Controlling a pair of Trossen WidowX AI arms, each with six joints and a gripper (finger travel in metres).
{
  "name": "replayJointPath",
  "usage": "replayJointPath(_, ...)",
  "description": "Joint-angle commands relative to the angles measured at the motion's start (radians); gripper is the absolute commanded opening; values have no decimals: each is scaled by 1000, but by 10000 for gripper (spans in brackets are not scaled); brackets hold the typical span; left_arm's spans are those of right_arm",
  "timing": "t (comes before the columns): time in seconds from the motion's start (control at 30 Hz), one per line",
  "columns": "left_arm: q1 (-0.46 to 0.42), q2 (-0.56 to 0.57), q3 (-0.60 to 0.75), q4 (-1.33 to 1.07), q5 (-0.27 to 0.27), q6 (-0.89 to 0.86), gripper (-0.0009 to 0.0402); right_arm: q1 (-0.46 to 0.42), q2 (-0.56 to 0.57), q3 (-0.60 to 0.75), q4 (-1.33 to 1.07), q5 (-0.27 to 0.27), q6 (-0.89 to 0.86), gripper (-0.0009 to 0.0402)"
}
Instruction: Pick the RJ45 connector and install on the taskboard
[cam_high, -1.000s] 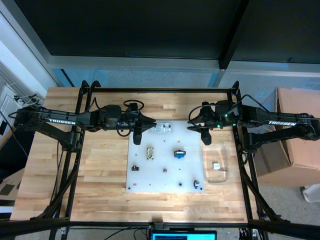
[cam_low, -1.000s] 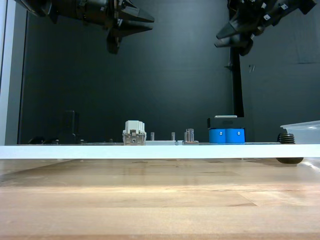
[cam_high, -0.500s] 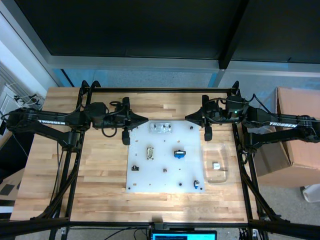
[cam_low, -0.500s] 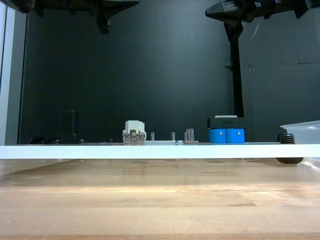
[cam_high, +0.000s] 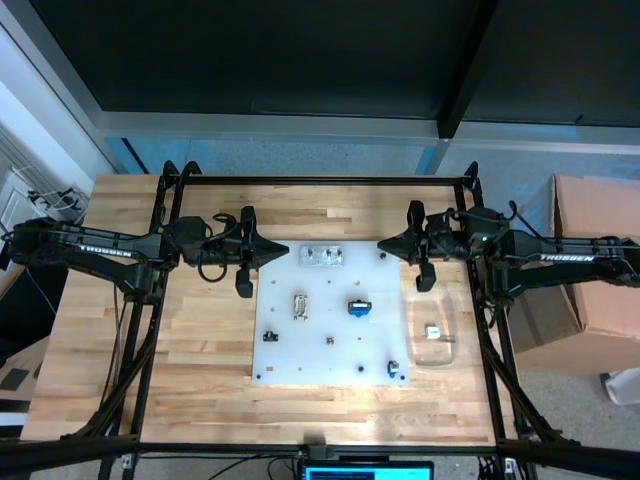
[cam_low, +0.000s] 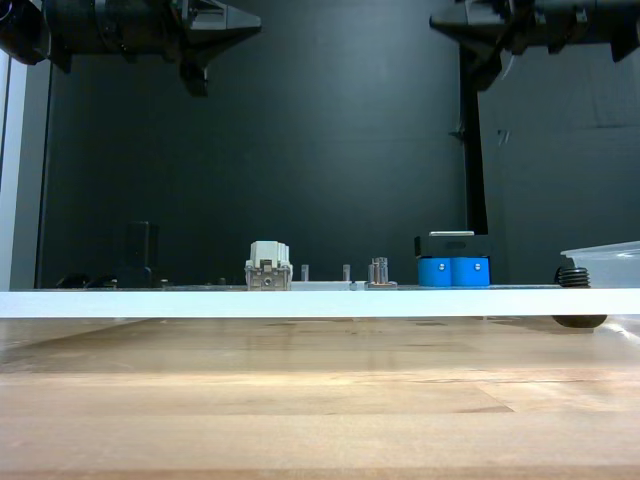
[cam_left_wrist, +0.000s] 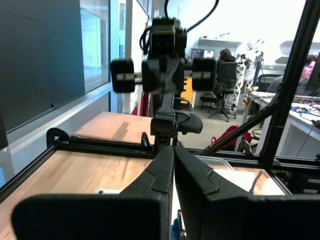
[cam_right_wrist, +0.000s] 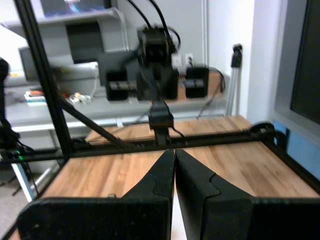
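RJ45 connector cannot be located in any view: nothing is held by the left hand (cam_high: 283, 247), aloft at the white board's (cam_high: 320, 345) 10 o'clock, or the right hand (cam_high: 381, 243) at 2 o'clock, and both are pressed together.

Both arms are matt black – slim tubes between blocky joints, each with white TROSSEN lettering along the forearm. The left arm (cam_high: 100, 243) and the right arm (cam_high: 560, 255) carry looped black cables (cam_high: 205, 266) near the wrist, and a small green light (cam_high: 487, 238) glows on the right one. The left gripper (cam_high: 283, 247) and the right gripper (cam_high: 382, 243), above the far half of the desk (cam_high: 200, 340), taper to wedge-shaped black fingers (cam_left_wrist: 159, 172) – pressed flat together along a thin seam.
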Motion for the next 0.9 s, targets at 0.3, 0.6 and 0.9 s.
replayJointPath(0.3,-9,2,-2,15,23,-4,-1,15,0,-96,155,32,19,0)
replayJointPath(0.6,-9,1,-26,18,19,-13,-1,15,0,-62,125,18,16,0)
replayJointPath(0.9,-9,1,-24,23,3,-21,0,15,0,-63,125,16,16,0)
